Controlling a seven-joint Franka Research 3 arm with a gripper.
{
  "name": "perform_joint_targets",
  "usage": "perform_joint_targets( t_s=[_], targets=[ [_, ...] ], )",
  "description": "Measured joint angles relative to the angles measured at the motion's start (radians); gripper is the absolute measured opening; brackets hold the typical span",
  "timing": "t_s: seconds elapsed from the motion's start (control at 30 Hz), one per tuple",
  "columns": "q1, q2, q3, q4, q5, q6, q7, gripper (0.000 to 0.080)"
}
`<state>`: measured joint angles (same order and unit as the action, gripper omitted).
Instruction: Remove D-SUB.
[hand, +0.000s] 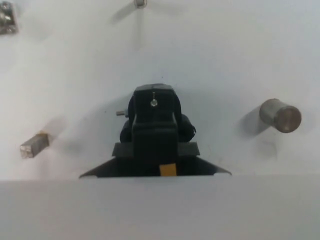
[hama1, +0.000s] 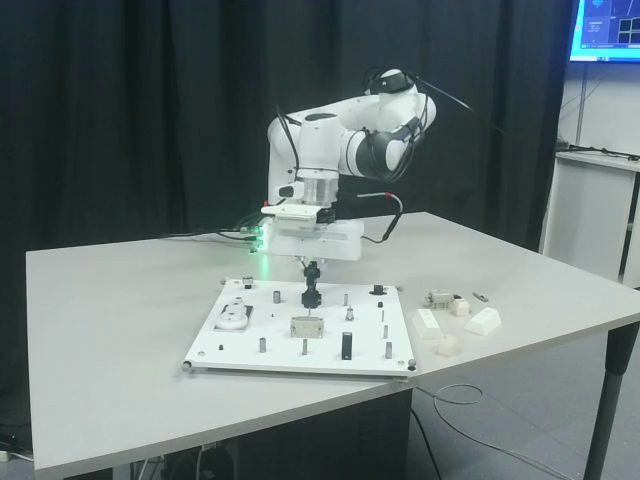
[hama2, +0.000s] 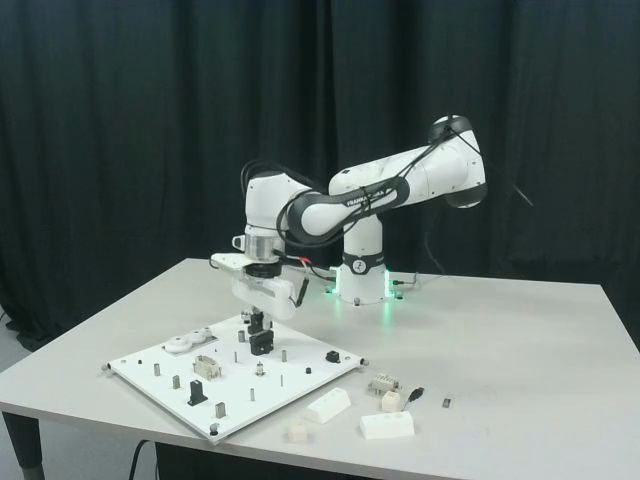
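We hold the black two-fingered hand (hama1: 311, 280) low over the flat white assembly board (hama1: 240, 352) on the grey counter (hama1: 110, 300), and we judge its fingers are clamped on the black plastic D-SUB plug (hand: 155, 120), which hangs just above the board in both room views, apparently already free of its seat. Near it stand a short grey metal cylinder (hand: 280, 115) and a small grey metal block (hand: 34, 145); neither blocks a straight lift. Loose white plastic parts (hama1: 460, 325) lie well apart, off the board.
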<state>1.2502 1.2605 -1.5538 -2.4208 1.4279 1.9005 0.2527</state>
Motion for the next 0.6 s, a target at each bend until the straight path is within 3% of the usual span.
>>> perform_joint_targets(
  t_s=[0.33,0.6],
  targets=[
    [0.01,0.0,-0.042,0.0,-0.034,-0.02,0.0,0.0156],
    [0.018,0.0,-0.053,0.0,-0.046,-0.025,0.0,0.0156]
  ],
)
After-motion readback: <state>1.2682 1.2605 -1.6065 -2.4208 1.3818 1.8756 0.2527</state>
